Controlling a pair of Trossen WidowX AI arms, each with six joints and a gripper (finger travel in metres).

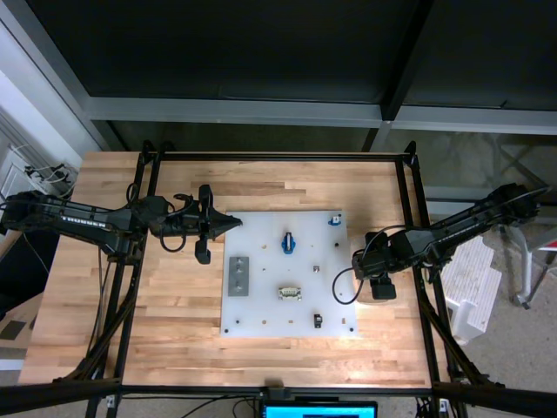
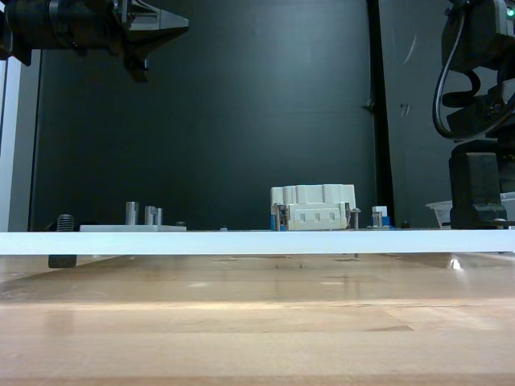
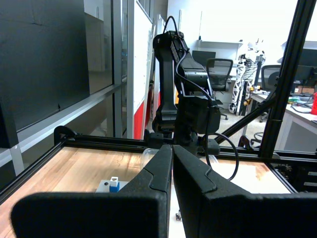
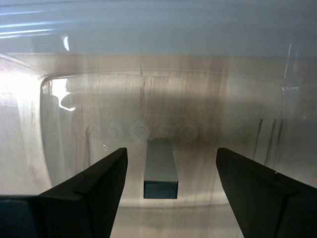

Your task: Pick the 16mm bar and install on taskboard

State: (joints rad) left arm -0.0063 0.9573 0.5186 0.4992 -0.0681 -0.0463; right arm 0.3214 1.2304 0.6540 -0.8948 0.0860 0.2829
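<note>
1. The right gripper (image 1: pixel 380 288) points down just off the right edge of the task board (image 1: pixel 261 324), over the worktop (image 1: pixel 174 322).
2. In the right wrist view, the right gripper (image 4: pixel 171 154) has its fingers (image 4: pixel 106 171) spread wide apart, and they reach into a clear container (image 4: pixel 99 99).
3. The 16mm bar (image 4: pixel 160 168) lies flat and free on the floor of that container. It sits between the two spread fingers and touches neither. Its long side runs away from the camera and its square end faces it.
4. The bar is clear of the board and not in any seat. The container probably stands on the worktop beside the board's right edge, though the high view shows it poorly.
5. The left gripper (image 1: pixel 228 224) is held level above the board's far left corner and points toward the right arm.
6. Its fingers are pressed together with nothing between them, as the left wrist view (image 3: pixel 172 147) shows.
7. From the low view, the left gripper (image 2: pixel 173 24) hangs high above the board, well apart from everything on it. The right gripper (image 2: pixel 476 193) reaches down behind the board's right end.
8. On the board, a grey block (image 1: pixel 238 277) with upright pegs (image 2: pixel 132 212) sits near the left edge. A white connector (image 1: pixel 290 293) lies near the middle and a blue part (image 1: pixel 287 243) stands beyond it.
</note>
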